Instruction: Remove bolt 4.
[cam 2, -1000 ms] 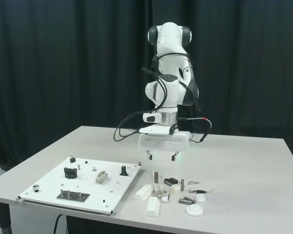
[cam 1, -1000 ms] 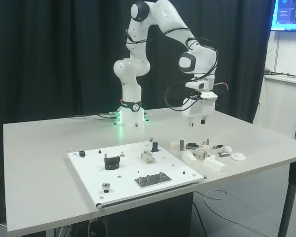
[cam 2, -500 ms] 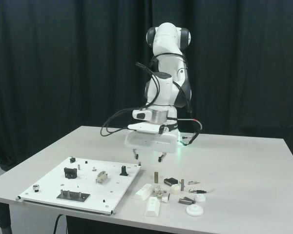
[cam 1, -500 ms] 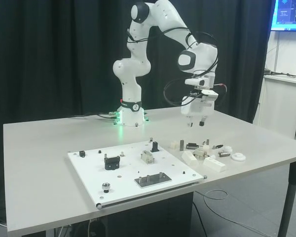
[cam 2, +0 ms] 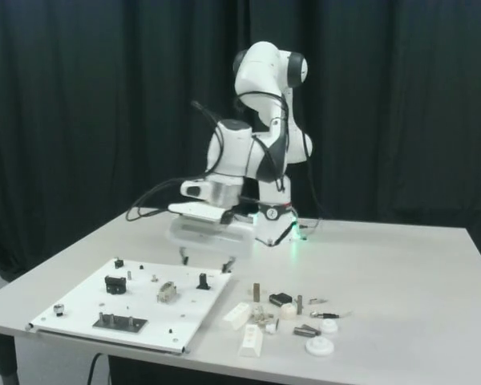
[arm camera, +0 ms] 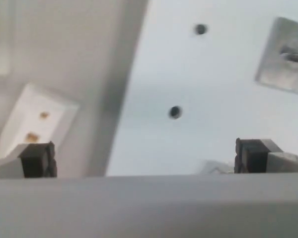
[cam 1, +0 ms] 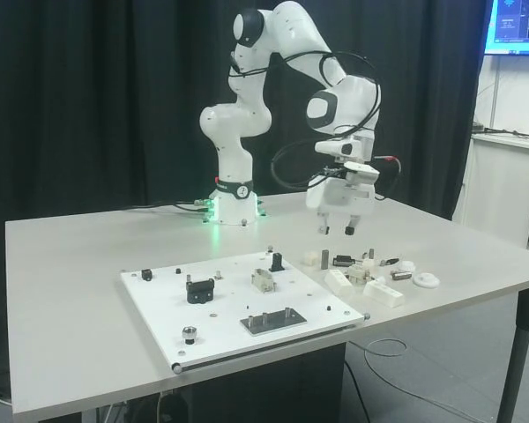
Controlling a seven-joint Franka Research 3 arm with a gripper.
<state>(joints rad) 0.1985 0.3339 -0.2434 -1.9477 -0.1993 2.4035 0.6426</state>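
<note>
Second room view, gripper (cam 2: 206, 261) swung from loose parts toward white board (cam 2: 80, 309) edge, jaws apart, apparently empty.

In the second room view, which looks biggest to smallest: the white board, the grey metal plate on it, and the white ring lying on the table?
1. White board, by far the largest.
2. Grey metal plate.
3. White ring, slightly smaller than the plate, though the two look close, so their order is unsure.
</note>
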